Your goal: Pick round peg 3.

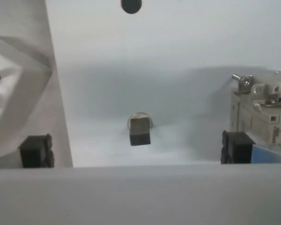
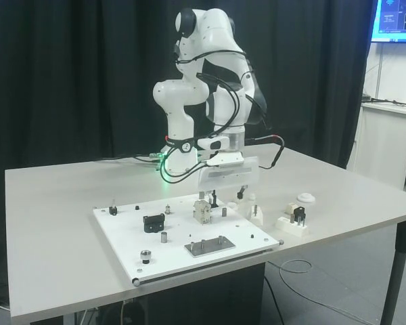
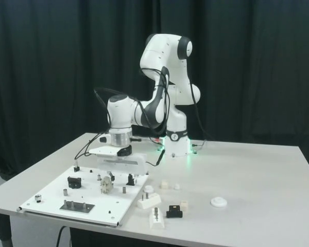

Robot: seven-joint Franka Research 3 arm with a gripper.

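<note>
Table: the grey table [image 2: 47,203] carries everything; the arm is bolted near its far edge so that the board lies within reach.
Arm: the white arm [image 3: 162,98] folds over and points its wrist straight down, which I judge to be a descent onto one peg.
Board: the white board [image 2: 122,237] lies flat at the table's front edge, holding pegs and fixtures upright so they can be taken from above.
Loose parts: small white blocks [image 3: 153,206] sit beside the board, apart from the arm's work.
Gripper: the gripper [image 1: 136,147] hangs low over the board's far side with its two black fingertips [image 1: 36,151] spread wide, holding nothing.
Fixture: a pale metal fixture with screws [image 1: 262,110] stands just beside one fingertip; the wide spread seems meant to clear it.
Peg: a short round peg [image 1: 139,127] stands upright in the board between the fingertips, near the midline; I take it for round peg 3, though nothing marks its number.
Hidden, room views: the wrist housing covers the peg and fingertips in both, so their height above the board cannot be read.
Hidden, wrist view: a pale band, probably part of the hand, blocks the near strip, and the fixture is cut off at the edge.
</note>
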